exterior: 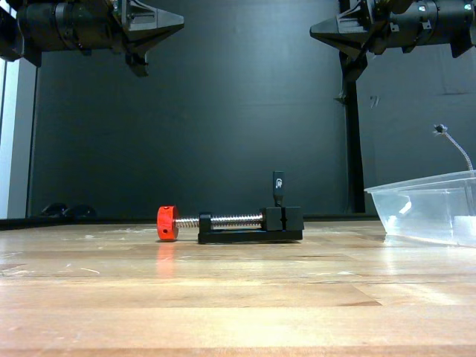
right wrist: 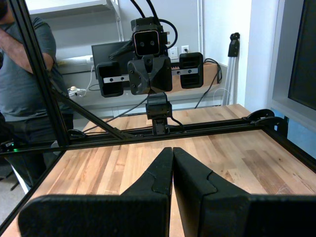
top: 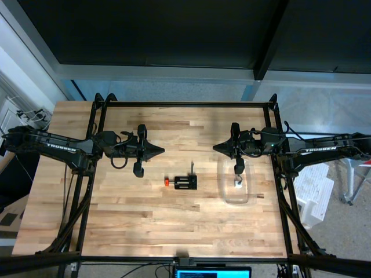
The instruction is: Pick the USB-C connector and install on taskboard
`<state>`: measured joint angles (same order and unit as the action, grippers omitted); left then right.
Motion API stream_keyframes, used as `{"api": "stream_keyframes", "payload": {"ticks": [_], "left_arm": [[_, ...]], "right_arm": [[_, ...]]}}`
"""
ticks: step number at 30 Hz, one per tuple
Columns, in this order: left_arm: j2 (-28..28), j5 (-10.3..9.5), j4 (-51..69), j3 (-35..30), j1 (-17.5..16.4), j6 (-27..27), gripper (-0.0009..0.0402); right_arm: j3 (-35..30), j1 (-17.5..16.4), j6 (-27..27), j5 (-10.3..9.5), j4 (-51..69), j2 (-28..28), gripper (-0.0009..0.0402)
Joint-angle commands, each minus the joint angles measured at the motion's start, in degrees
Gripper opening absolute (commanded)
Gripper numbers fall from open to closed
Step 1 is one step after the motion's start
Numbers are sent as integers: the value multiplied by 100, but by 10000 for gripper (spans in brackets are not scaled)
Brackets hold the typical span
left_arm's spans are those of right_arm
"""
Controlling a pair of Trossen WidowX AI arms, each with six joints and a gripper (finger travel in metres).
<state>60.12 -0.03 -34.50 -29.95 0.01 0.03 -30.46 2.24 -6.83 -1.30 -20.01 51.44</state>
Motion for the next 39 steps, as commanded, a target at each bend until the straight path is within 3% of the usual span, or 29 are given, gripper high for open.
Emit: {"api": "stream_keyframes", "payload": {"ticks": [1, 10, 19, 24, 33, 39], "left_arm": [[0, 0, -2, 0, 0, 0, 0], [0, 0, -2, 0, 0, 0, 0], [0, 0, -2, 0, 0, 0, 0], [0, 0, -2, 0, 0, 0, 0], [0, 0, -2, 0, 0, 0, 0], [0, 0, -2, 0, -2, 0, 0]], "right_arm": [[2, -2, 0, -7, 0, 2, 0], [0, -4, 7, -188, 9, 2, 0], [-57, -31, 15, -179, 297, -48, 0], [-570, -70, 127, -164, 1574, -46, 0], [-1773, -201, 57, -129, 4885, -28, 0], [-2166, -240, -57, -98, 6544, -28, 0]]}}
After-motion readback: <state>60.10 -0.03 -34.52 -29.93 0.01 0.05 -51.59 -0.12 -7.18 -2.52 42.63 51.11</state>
